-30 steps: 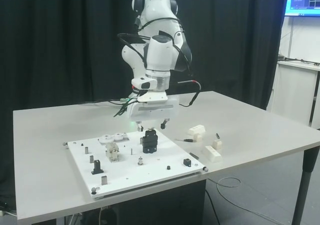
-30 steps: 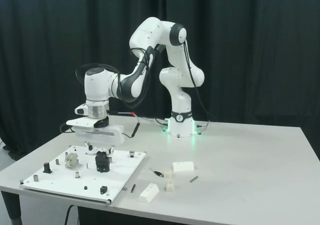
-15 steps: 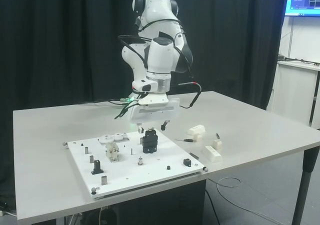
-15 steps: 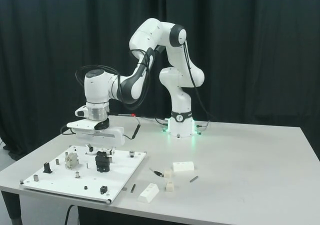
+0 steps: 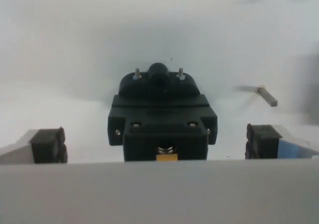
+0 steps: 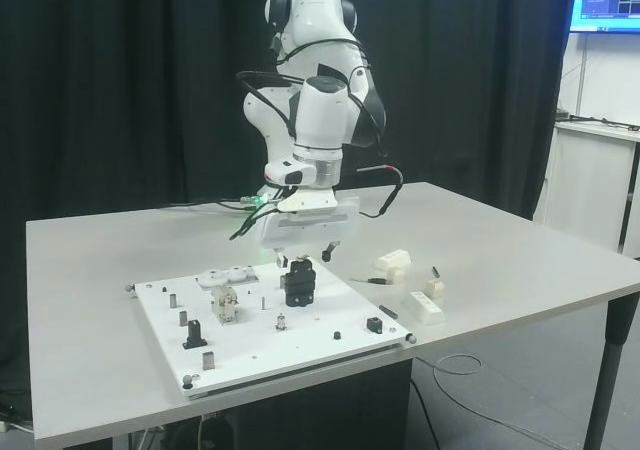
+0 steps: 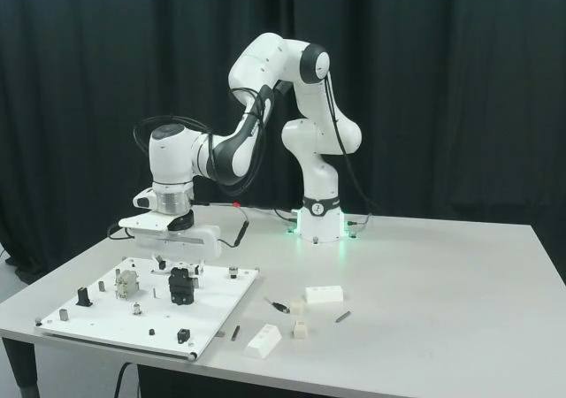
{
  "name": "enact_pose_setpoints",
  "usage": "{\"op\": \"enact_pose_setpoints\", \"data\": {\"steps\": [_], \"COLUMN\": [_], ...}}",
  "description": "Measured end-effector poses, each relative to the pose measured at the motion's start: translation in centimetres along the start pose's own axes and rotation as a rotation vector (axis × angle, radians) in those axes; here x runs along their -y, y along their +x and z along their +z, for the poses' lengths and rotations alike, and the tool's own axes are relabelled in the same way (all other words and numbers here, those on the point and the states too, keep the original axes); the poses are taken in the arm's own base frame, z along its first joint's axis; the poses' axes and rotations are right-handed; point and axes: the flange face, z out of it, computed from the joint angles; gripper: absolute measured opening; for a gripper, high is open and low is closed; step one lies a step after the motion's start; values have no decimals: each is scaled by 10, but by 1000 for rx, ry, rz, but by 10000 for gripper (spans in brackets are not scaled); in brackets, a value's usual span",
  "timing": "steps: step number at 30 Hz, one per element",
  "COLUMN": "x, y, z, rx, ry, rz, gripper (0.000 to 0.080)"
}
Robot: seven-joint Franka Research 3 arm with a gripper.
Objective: Remove D-SUB.
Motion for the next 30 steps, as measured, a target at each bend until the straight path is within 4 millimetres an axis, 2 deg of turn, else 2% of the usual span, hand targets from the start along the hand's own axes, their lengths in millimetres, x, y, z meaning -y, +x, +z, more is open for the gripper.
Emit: {"op": "enact_pose_setpoints", "data": {"steps": [30], "x": [-3], "y": [1], "z": [9], "rx": [11], "ry": [-11], "rz": [-13], "gripper": [800]}}
